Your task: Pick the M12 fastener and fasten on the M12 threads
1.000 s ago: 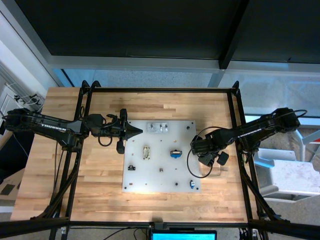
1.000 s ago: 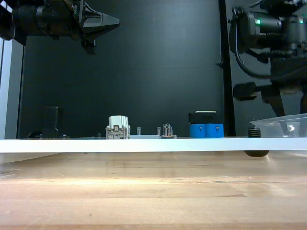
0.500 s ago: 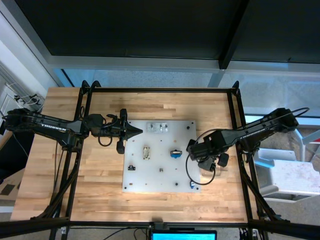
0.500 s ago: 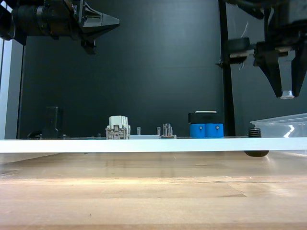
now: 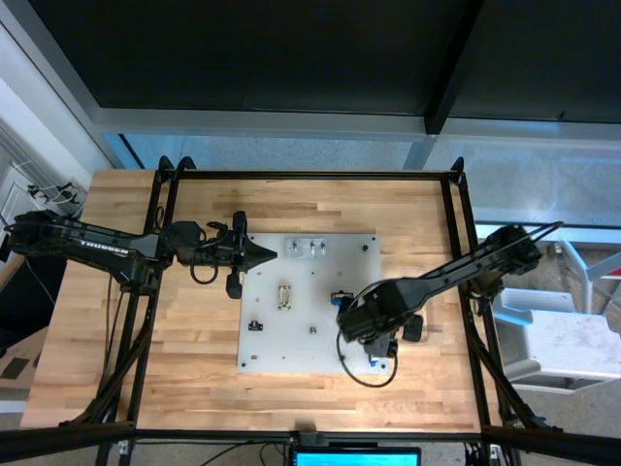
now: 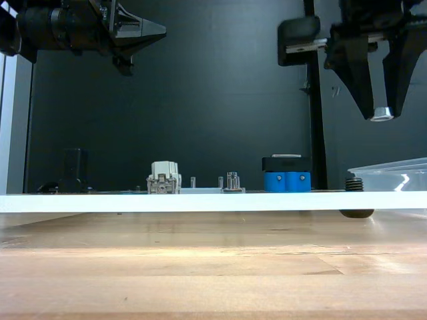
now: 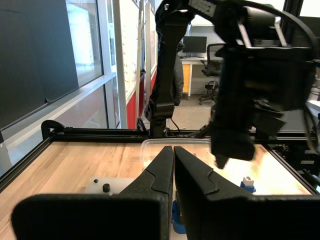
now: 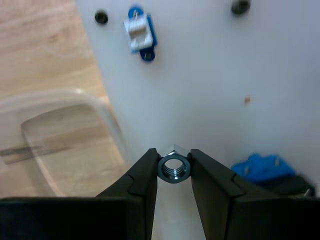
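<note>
Nut [image 8: 173,169] in right hand [image 8: 173,156]; left [image 7: 173,150] closed.

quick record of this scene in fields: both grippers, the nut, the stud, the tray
right gripper: shut on the small silver hex nut, high above the near right part of the white board
threads: short black ribbed stud, bare, ribs showing
left gripper: shut, holding nothing, high at the board's far left edge
container: clear plastic tray, beside the board's right edge
</note>
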Available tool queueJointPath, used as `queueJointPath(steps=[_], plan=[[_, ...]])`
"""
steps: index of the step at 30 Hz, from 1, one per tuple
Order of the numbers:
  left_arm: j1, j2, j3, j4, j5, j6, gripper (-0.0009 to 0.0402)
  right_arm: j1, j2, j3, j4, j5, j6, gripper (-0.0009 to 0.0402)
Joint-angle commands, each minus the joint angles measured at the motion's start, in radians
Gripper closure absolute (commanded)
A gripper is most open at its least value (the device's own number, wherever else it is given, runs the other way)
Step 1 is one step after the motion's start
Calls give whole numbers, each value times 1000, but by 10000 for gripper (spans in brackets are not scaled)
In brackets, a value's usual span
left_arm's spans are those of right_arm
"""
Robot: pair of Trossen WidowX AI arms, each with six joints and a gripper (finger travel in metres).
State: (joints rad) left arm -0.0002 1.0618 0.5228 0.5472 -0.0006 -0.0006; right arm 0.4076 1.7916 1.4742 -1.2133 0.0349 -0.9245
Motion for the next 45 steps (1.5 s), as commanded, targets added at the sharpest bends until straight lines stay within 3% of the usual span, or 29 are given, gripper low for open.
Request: queueJointPath(steps=[1, 20, 45], plan=[[0, 0, 0, 0, 0, 0, 393, 15, 60, 72, -6, -1, -1, 379], [0, 0, 0, 0, 0, 0, 393, 51, 330, 358, -20, -2, -55, 379], [0, 0, 0, 0, 0, 0, 393, 78, 365, 344, 36, -4, -53, 379]])
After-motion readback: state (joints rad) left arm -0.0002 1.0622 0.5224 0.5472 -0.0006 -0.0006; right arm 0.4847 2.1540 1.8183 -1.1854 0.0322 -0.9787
